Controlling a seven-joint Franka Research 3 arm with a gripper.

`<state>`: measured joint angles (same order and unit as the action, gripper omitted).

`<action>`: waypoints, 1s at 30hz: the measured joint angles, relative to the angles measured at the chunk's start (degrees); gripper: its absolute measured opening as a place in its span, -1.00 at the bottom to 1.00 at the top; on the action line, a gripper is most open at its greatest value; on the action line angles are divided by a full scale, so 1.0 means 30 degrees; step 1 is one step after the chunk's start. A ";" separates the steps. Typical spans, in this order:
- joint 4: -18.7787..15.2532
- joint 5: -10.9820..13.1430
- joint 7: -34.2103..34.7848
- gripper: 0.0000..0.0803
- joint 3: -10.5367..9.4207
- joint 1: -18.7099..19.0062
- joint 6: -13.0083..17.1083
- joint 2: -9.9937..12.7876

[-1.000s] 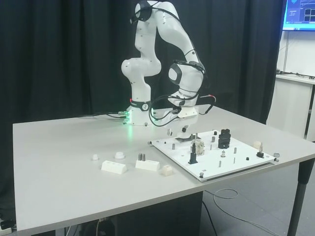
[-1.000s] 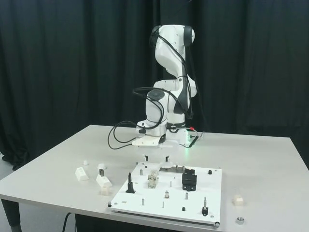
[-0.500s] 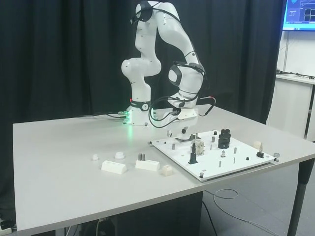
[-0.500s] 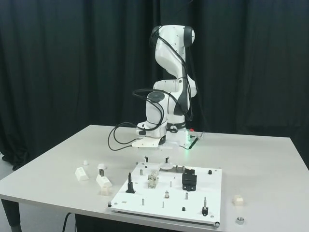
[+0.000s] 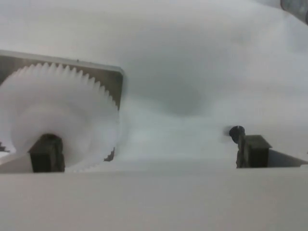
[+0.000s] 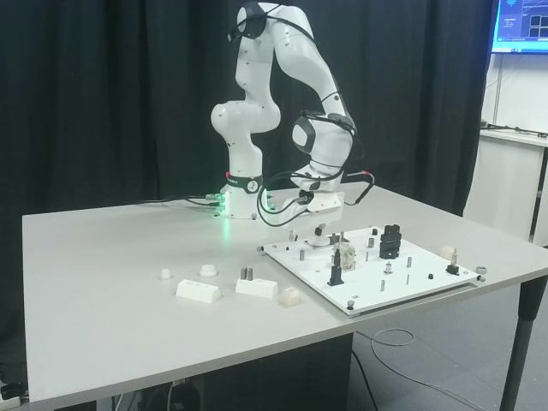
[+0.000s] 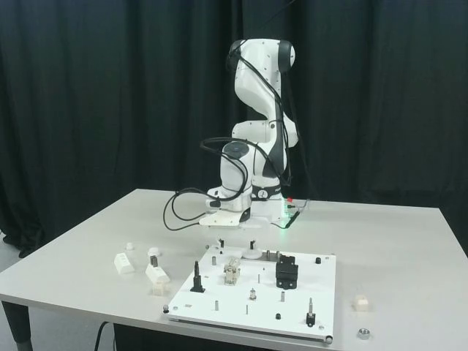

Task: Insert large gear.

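Note:
The large white gear (image 5: pixel 62 122) lies flat with its teeth showing, resting on a grey plate (image 5: pixel 103 77) on the white board (image 6: pixel 377 278). In the second room view the gear (image 7: pixel 252 253) sits at the board's (image 7: pixel 292 303) far edge. My gripper (image 5: pixel 149 151) hangs open a little above it, nothing held between the fingers. One fingertip (image 5: pixel 46 153) stands over the gear's rim, the other fingertip (image 5: pixel 252 150) is well off to the side, near a small black peg (image 5: pixel 236 131). From the room, the gripper (image 6: pixel 306 231) (image 7: pixel 236 242) hovers just over the board's back corner.
The board carries a black block (image 6: pixel 391 242) (image 7: pixel 286 272), a black upright post (image 6: pixel 336 272) (image 7: pixel 196 281) and several small pegs. White blocks (image 6: pixel 199 291) (image 6: pixel 257 287) and a small cube (image 6: pixel 290 297) lie on the table beside it. A cube (image 7: pixel 359 302) and a nut (image 7: pixel 362 334) sit at the other side.
The wrist has risen a little away from the board and its gear, fingers staying apart. The gear has stayed in place on the board.

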<state>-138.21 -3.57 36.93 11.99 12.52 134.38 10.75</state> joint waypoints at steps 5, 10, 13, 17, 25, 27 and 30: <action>-0.0039 0.0000 -0.0001 0.99 -0.0009 0.0000 0.0145 0.0058; -0.0042 0.0000 -0.0001 0.99 -0.0009 0.0000 0.0206 0.0053; -0.0043 0.0000 -0.0001 0.99 -0.0012 0.0001 0.0253 0.0040; 0.0001 0.0000 -0.0001 0.99 -0.0020 0.0018 0.0281 -0.0007; 0.0133 0.0000 0.0003 0.99 -0.0140 0.0087 -0.0278 -0.0457; 0.0175 0.0001 0.0052 0.99 -0.0163 0.0123 -0.0576 -0.0622; 0.0220 0.0001 0.0203 0.99 -0.0176 0.0210 -0.0976 -0.0888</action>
<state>-137.55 -3.56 37.54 11.46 13.15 131.45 8.08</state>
